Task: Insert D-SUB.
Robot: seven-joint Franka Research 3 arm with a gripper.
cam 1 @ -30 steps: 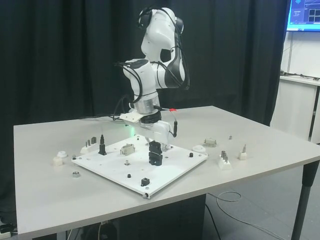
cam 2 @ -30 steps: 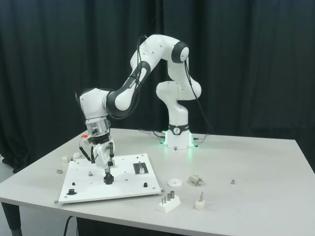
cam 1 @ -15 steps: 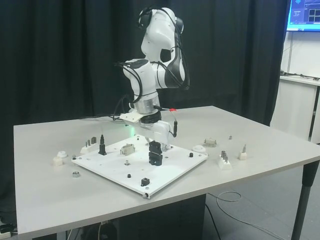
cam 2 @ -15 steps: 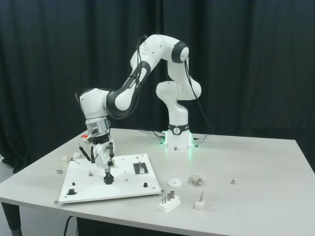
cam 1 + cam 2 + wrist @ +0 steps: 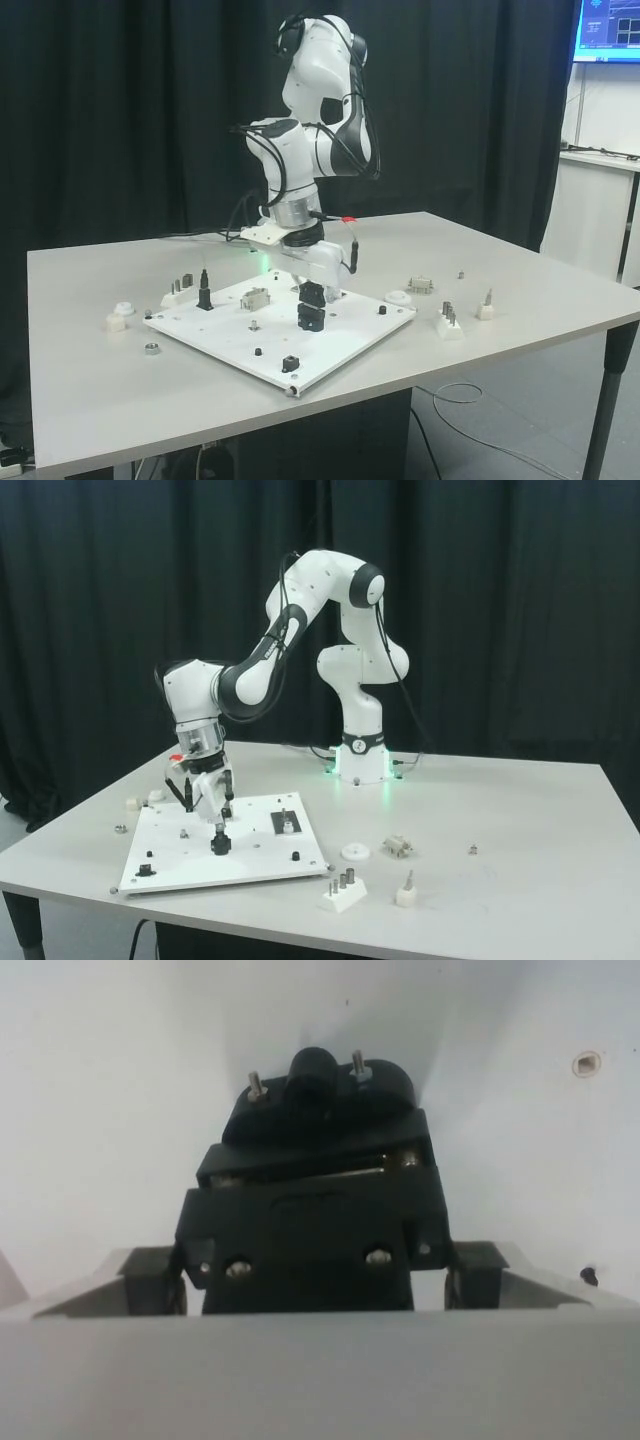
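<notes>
A black D-SUB connector [image 5: 310, 1220] stands upright on the white board [image 5: 100, 1110], with two screw heads on its near face. My gripper [image 5: 315, 1285] is straight above it, and the fingers [image 5: 152, 1288] press against both of its sides, shut on it. From the first room view the connector [image 5: 309, 317] rests near the middle of the board [image 5: 345, 338] with the gripper [image 5: 309, 295] on top. The second room view has the connector [image 5: 218, 846] under the gripper [image 5: 218, 828] on the board [image 5: 180, 868]. What it sits in is hidden.
On the board stand a black post [image 5: 204, 292], a grey socket [image 5: 256, 298] and a small black block [image 5: 290, 362]. Beside the board on the grey table are white holders [image 5: 448, 322] [image 5: 486, 308], a loose connector [image 5: 420, 286], a white disc [image 5: 397, 297] and a nut [image 5: 152, 348].
The wrist and hand have shifted very slightly upward. The connector stays at the same spot on the board, between the fingers.
</notes>
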